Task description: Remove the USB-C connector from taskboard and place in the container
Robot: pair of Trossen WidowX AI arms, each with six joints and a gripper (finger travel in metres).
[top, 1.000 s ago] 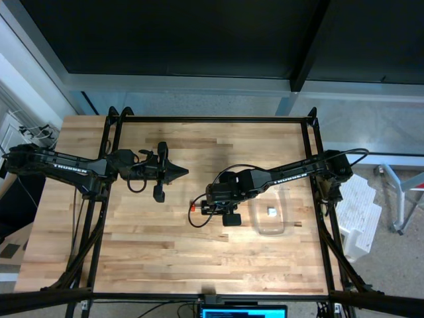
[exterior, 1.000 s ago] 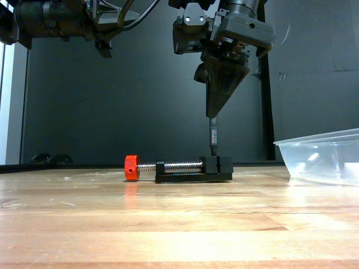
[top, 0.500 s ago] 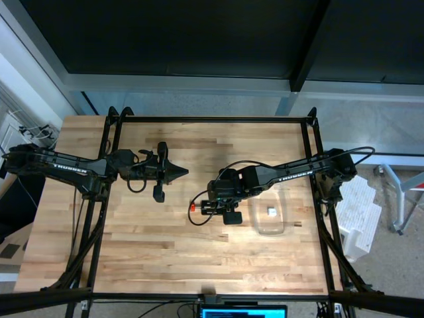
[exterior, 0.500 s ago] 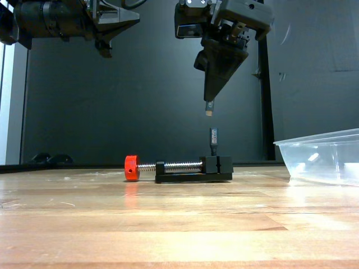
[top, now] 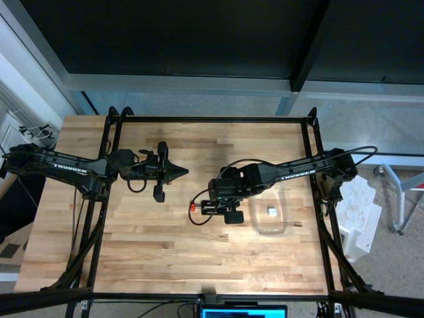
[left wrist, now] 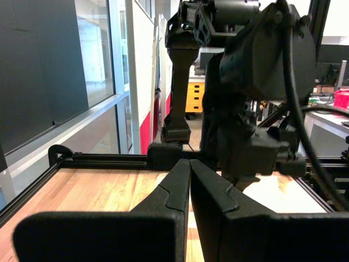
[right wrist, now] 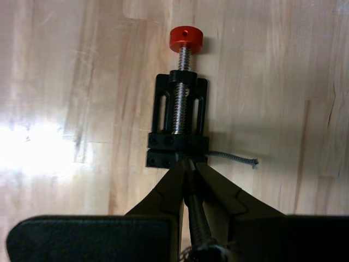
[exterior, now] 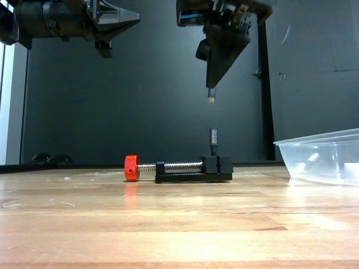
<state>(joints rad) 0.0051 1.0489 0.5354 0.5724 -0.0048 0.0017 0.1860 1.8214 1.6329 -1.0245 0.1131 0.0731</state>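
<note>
Spanning both room views, the wooden table carries all items of the task.

Left gripper: held high over the left half of the table, well apart from the work. Its own camera shows the jaws together and nothing between them.

Right gripper: hangs pointing down, directly above the taskboard's jaw end. Jaws are clamped on the USB-C connector, whose pale tip protrudes just below the fingertips.

Container: clear tray standing to the right of the taskboard, near but not touching it. It holds a small white cube and no plug.

Taskboard: lies flat on the table, red-orange knob toward the left arm. A thin grey pin stands upright at the jaw end. Open air shows between the pin's top and the connector's tip.

Finding on progress: extraction appears complete, since the connector is in the air and separate from the taskboard. Outstanding: carrying it sideways to the right until it is over the container, lowering it, and opening the jaws. The task is judged roughly half done. The grip looks to be on the plug's upper part only, so slippage in transit is a possible risk.
</note>
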